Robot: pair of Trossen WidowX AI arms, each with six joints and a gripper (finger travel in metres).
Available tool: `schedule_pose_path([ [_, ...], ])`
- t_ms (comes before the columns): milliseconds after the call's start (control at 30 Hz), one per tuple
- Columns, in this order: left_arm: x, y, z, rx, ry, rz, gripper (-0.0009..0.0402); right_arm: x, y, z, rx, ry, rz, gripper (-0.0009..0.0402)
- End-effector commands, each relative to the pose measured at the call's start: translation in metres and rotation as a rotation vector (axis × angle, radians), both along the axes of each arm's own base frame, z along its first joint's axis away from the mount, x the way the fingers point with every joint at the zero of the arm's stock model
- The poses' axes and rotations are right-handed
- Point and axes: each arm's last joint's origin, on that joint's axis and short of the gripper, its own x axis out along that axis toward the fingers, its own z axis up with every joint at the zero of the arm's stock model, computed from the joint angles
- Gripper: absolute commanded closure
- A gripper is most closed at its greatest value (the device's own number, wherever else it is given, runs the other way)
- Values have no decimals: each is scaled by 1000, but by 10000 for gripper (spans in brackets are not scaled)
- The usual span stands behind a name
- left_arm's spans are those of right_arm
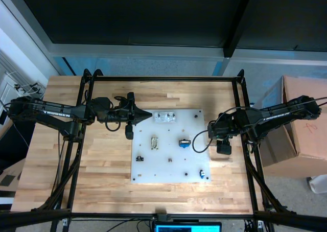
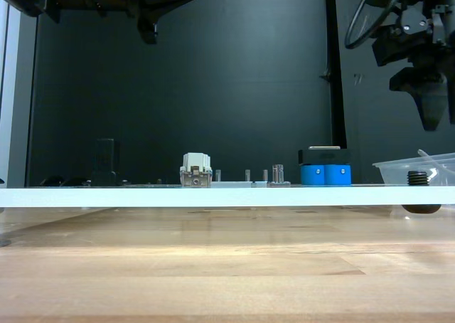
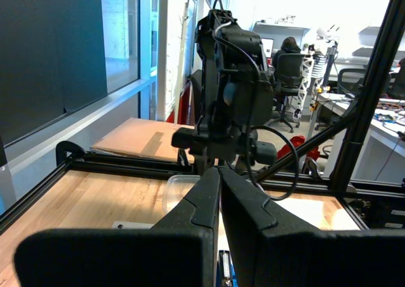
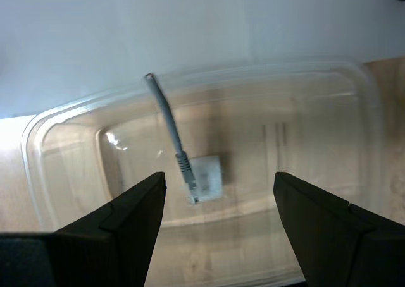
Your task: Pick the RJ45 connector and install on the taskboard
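Lying free in the clear plastic tray (image 4: 30, 141) just right of the white task board (image 1: 153, 166), the translucent RJ45 connector on a grey cable stub (image 4: 205, 179) sits beneath the right gripper (image 1: 224, 149), whose fingers are spread. The left gripper (image 1: 144, 114), fingers pressed together, hovers over the board's far-left edge.

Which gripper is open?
The right gripper, open above the clear tray where the connector lies free; the left gripper, shut, hangs over the board's far left corner.
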Motion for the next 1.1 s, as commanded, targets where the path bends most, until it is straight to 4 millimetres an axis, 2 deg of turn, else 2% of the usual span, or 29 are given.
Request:
schedule_pose_path([
  [33, 0, 0, 0, 0, 0, 0, 393, -2, 4, -11, 0, 17, 18, 155],
  [367, 0, 0, 0, 0, 0, 0, 393, -10, 6, -46, 17, 67, 41, 155],
  [767, 0, 0, 0, 0, 0, 0, 392, -8, 7, -48, 28, 42, 56, 178],
  [1100, 0, 0, 0, 0, 0, 0, 393, -4, 9, -52, 43, 53, 87, 178],
])
